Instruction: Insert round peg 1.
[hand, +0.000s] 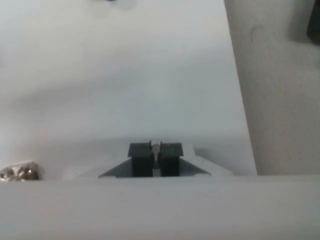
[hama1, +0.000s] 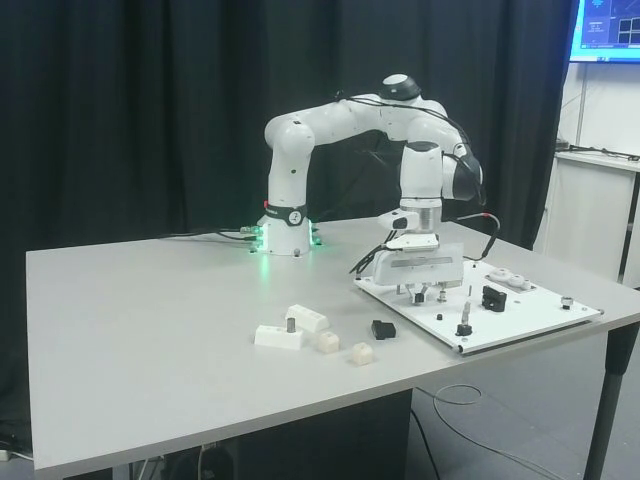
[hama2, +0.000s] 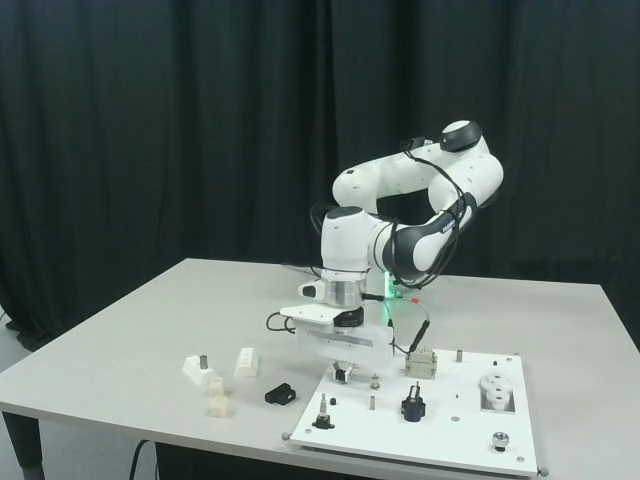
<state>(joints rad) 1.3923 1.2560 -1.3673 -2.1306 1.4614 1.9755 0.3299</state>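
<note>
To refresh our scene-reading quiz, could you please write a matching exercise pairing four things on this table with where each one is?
Things:
1. gripper
2. white blocks
3. small black part
4. green light

Places:
A. at the arm's base
B. on the grey table, right beside the white board's edge
C. above the white board, shut on a small peg
D. grouped on the grey table, farther from the board

Pairs: 1-C, 2-D, 3-B, 4-A
</note>
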